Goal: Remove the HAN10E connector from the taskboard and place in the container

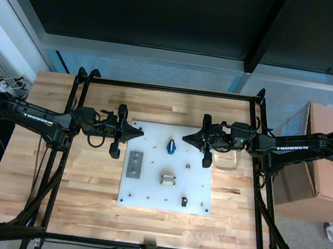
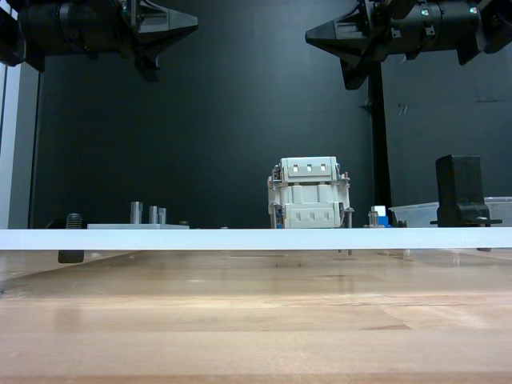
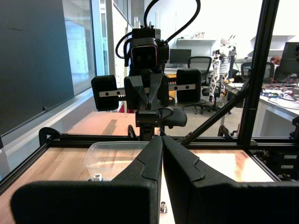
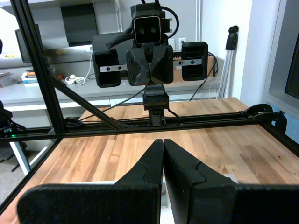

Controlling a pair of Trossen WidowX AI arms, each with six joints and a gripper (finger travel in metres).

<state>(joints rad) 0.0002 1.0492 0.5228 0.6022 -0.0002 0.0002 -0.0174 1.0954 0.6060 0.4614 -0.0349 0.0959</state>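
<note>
Low view — HAN10E connector [image 2: 310,194] seated; left claw [image 2: 194,29], right claw [image 2: 308,37] aloft.

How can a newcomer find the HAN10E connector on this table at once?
Find the white task board; the left gripper and right gripper hover over its far part, jaws shut, empty. The HAN10E connector sits upright in the board's near half. It is the pale boxy part right of the flat grey block.

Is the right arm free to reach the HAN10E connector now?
Probably yes: the HAN10E connector sits in the taskboard, nothing over it; right gripper and left gripper hover high above its far half, jaws shut.
</note>
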